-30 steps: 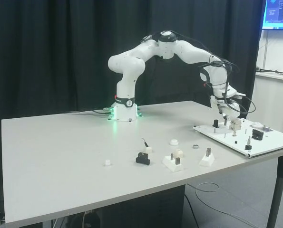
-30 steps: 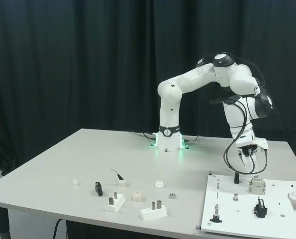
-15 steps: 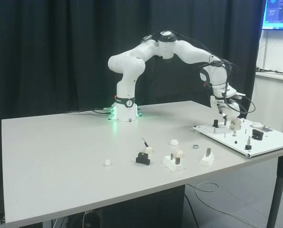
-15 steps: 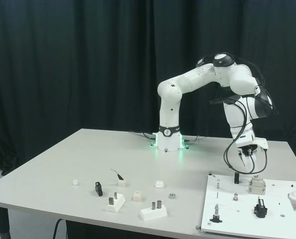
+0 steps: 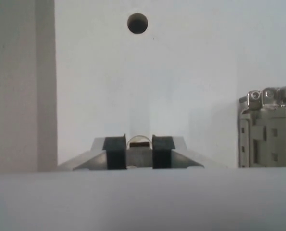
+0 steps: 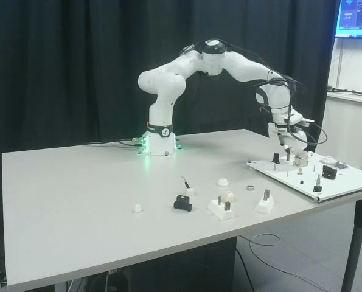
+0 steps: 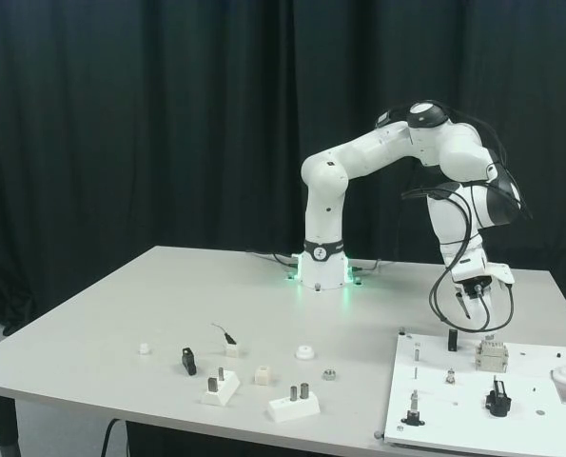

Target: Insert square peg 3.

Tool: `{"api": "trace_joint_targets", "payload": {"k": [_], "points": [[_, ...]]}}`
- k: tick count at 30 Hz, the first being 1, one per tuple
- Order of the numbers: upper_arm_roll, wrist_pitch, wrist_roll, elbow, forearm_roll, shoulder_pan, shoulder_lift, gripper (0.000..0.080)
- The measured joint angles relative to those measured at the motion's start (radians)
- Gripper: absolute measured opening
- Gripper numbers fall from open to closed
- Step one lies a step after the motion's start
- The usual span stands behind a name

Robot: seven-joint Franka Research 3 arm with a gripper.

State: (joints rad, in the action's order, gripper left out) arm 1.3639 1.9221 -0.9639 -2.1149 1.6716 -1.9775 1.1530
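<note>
My gripper (image 5: 139, 150) hangs just above the white assembly board (image 5: 191, 82), near its far edge. Its black pads (image 5: 115, 152) are shut on a small grey peg (image 5: 139, 143), of which only the top shows. A dark round hole (image 5: 137, 22) lies in the board some way ahead of the fingers. In the room views the gripper (image 6: 285, 145) (image 7: 468, 312) points down over the board (image 6: 342, 184) (image 7: 454, 411), between a black upright part (image 7: 452, 340) and a grey connector block (image 7: 492, 355).
The grey connector block (image 5: 267, 129) stands close beside the gripper. Small posts and a black fixture (image 7: 495, 400) are on the board. White holders (image 7: 293, 405) (image 7: 218, 388), a black clip (image 7: 188, 361) and small rings lie on the grey table (image 7: 121, 314) near its front.
The hand has shifted very slightly above the board. Nothing else on the table or board has moved.
</note>
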Motion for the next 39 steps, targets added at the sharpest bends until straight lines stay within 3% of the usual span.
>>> {"api": "trace_joint_targets", "payload": {"k": [18,39], "points": [[0.004,-0.014,-0.102,-0.003,0.0,0.004,0.0,0.011],[0.004,-0.015,-0.045,-0.004,0.002,0.007,0.0,0.011]]}}
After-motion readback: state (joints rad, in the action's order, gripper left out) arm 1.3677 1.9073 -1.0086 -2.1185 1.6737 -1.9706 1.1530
